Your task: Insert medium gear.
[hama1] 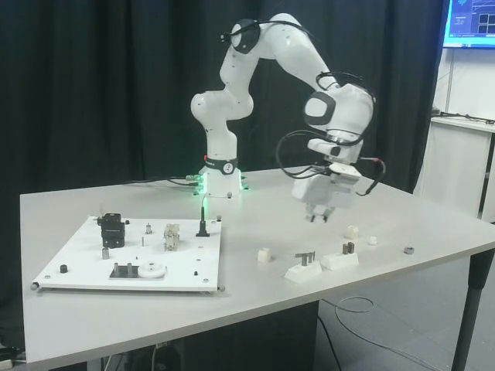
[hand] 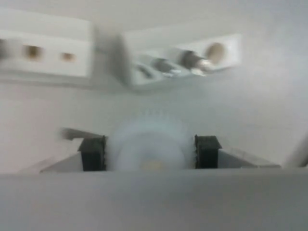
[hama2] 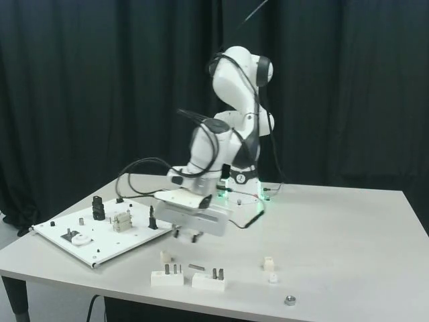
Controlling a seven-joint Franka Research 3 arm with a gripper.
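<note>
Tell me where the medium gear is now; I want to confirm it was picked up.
The gear is in the gripper, clamped between its black pads in the wrist view, held in the air above the table near the two small white blocks.

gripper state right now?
Gripper: closed on the white medium gear, held clear above the grey table.

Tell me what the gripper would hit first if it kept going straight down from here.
Probably bare grey table. The gripper, shut on the gear, seems to hang just behind the two white holders; depth is unclear.
</note>
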